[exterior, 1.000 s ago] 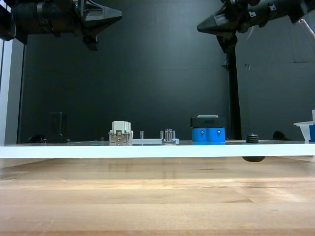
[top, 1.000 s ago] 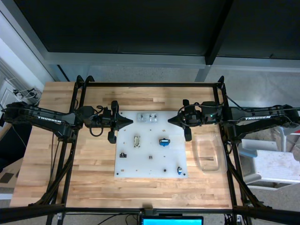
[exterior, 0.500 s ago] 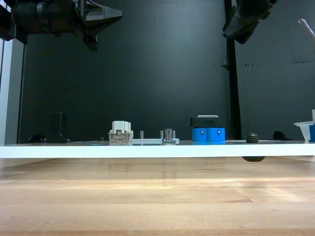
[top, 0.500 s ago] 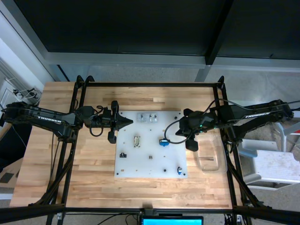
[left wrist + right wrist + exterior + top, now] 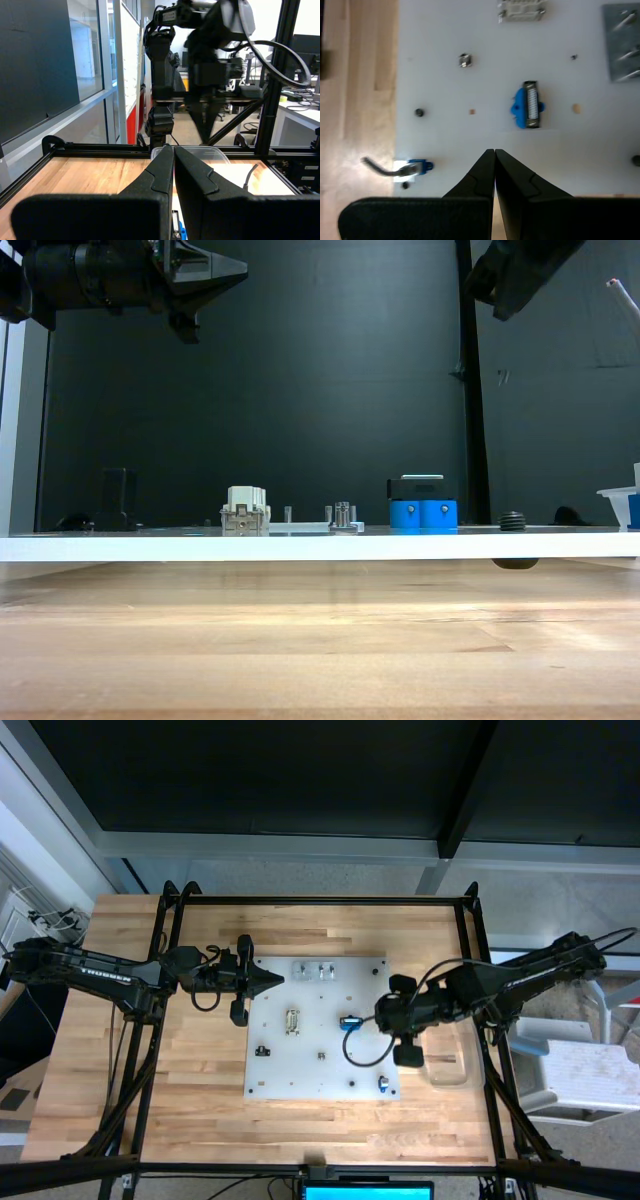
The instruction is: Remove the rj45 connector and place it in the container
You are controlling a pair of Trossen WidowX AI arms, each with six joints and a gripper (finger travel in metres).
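- Presently, the left gripper (image 5: pixel 173 148) hangs high above the 10 o'clock edge of the white board (image 5: pixel 300 1075), pointing toward 3 o'clock. Its claw is narrow: the two fingers lie almost together, and nothing is between them.
- Right gripper (image 5: pixel 494 151): it is over the 3 o'clock side of the board and tilted down toward the surface. It sits just at 3 o'clock of the blue connector (image 5: pixel 350 1023). The claw is narrow, with the fingers meeting at the tips and gripping nothing. The low view shows it well above the parts on the board.
- The rj45 connector (image 5: pixel 383 1082) is at the board's 5 o'clock corner, seated at a blue mount (image 5: pixel 421 165). It lies toward 6 o'clock of the right gripper, and neither claw touches it.
- The container (image 5: pixel 458 1065) rests on the wooden table (image 5: pixel 200 1060), just beside the board's 3 o'clock edge. The right arm crosses above its 12 o'clock end.
- The beige-grey connector (image 5: pixel 292 1022) stands on the board at 9 o'clock of the blue connector. The two are apart, and neither gripper touches either one.
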